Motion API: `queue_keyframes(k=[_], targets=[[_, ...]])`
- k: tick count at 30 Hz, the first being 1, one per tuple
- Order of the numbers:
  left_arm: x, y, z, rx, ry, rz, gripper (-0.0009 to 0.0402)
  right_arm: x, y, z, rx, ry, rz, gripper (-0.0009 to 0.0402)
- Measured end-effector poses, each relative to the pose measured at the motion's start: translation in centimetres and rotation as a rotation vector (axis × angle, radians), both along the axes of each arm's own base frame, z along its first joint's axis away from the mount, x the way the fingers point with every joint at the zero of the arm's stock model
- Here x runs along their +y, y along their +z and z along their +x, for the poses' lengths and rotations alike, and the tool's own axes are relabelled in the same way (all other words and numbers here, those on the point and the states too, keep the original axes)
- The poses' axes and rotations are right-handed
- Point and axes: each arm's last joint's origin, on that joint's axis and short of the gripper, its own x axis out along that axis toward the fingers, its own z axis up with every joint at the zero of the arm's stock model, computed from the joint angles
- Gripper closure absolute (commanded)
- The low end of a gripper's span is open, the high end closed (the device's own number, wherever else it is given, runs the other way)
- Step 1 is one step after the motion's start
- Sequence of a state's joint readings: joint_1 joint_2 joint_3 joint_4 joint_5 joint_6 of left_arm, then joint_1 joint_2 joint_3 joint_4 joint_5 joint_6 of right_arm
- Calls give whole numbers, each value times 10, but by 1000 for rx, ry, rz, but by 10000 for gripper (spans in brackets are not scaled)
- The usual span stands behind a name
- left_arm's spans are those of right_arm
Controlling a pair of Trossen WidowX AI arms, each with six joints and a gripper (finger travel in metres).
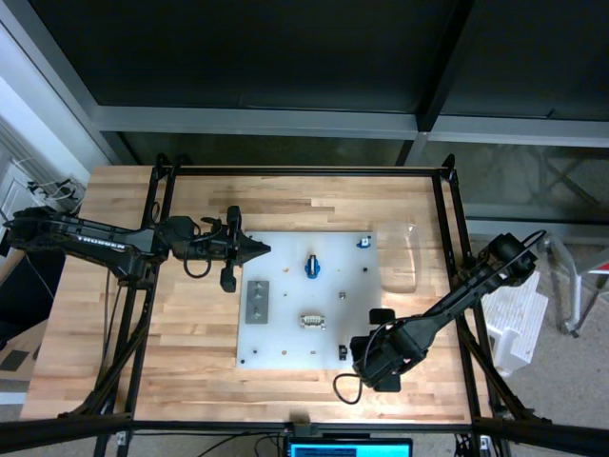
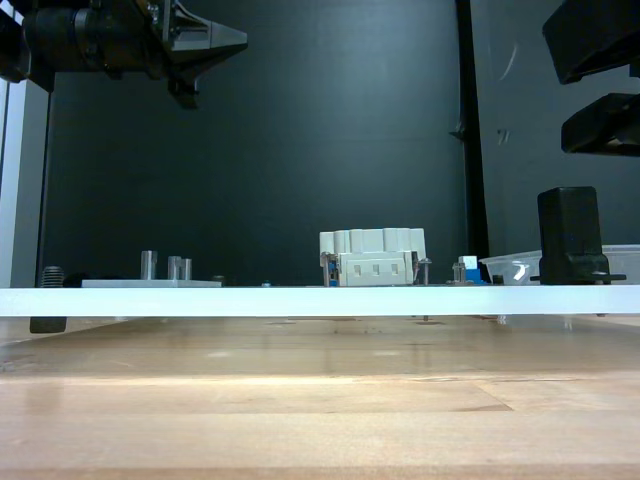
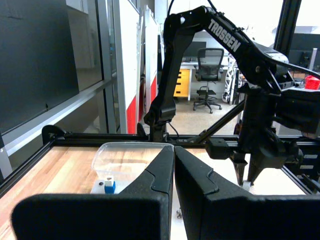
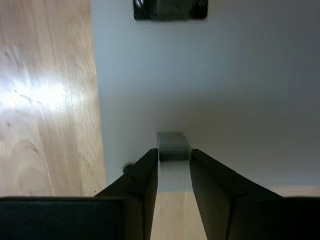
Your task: Pick the 16mm bar and install on taskboard
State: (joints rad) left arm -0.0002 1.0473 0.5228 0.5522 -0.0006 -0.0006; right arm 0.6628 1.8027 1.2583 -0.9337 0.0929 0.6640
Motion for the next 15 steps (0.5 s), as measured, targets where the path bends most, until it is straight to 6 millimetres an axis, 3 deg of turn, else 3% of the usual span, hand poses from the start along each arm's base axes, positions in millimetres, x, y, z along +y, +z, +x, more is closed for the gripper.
queue_keyframes(k=[9,15], targets=[[0,0,0,2,0,0,393,-2,9,-2,-23,0,18,243],[0,0,0,2,0,0,393,-4,25,-6,-59,1,55,241]])
